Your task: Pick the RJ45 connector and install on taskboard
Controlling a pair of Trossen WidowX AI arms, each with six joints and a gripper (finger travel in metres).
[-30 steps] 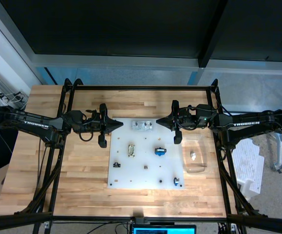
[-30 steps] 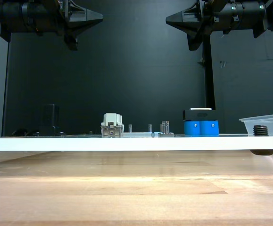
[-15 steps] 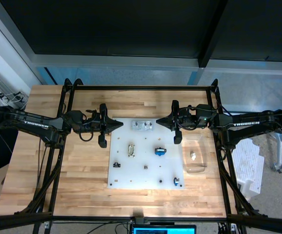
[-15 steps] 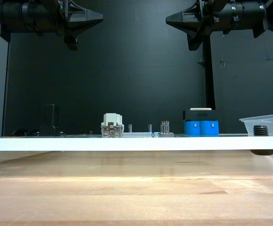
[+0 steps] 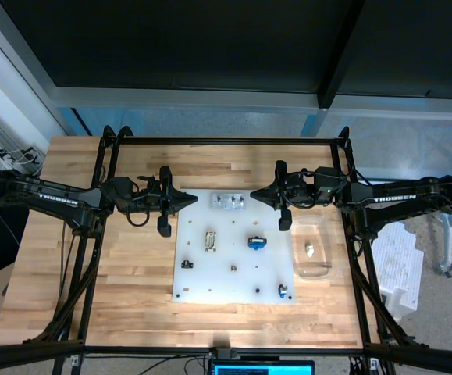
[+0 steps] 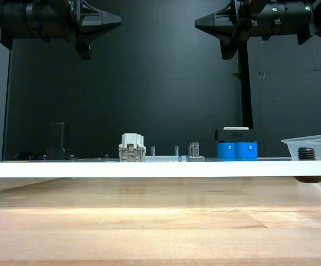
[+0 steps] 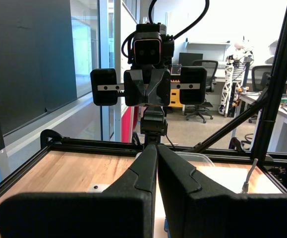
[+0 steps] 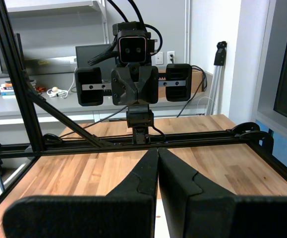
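left gripper (image 5: 195, 201) and right gripper (image 5: 253, 194): both pressed together, high over the board (image 5: 233, 291). connector's light, fragile, I'd pinch its boot.

Connector whereabouts unclear: jack (image 5: 283, 292) and white block (image 5: 311, 250) too small to tell.

The only word that can be read is the white brand lettering TROSSEN, seen in the high view. It stands once on the black forearm link of the left arm (image 5: 54, 198), behind the left gripper (image 5: 193, 200), which hangs over the far left corner of the flat white board (image 5: 233, 291). It stands again on the black forearm link of the right arm (image 5: 389, 198), behind the right gripper (image 5: 254, 194), which hangs over the board's far edge, right of its middle.
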